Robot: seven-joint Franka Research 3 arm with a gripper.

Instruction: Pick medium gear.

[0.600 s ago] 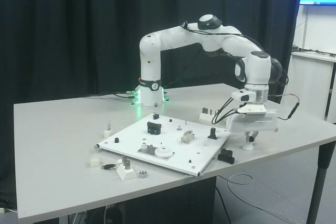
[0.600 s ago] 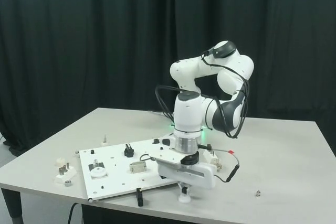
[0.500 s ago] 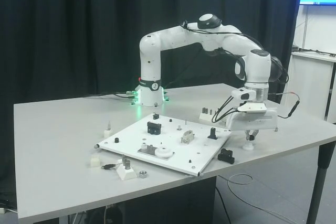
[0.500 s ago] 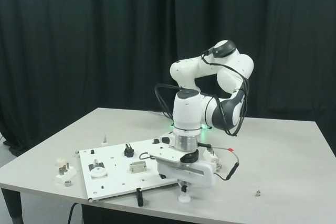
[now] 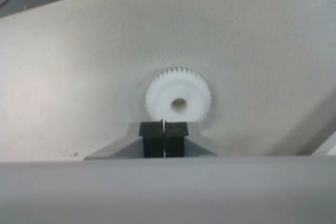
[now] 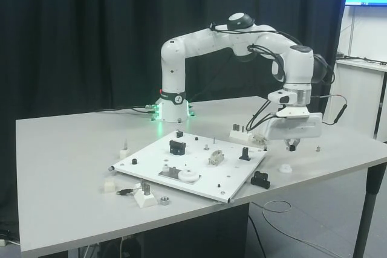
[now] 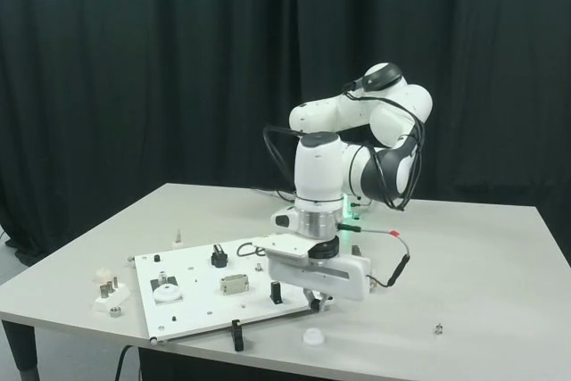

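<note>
Below, the medium gear point(image 5: 178, 102) lies flat on the grey bench point(image 6: 72, 149), beside the white board point(image 6: 199, 170); end effector point(image 5: 163, 136) hovers above it, fingers closed, empty.

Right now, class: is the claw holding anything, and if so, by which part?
Nothing is held. The claw is shut on nothing, raised above the medium gear, which lies flat on the table.

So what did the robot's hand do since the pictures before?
The gripper rose off the table with nothing in it, fingers shut. The white gear stayed flat on the table, not picked up. The white board and its parts did not move.
</note>
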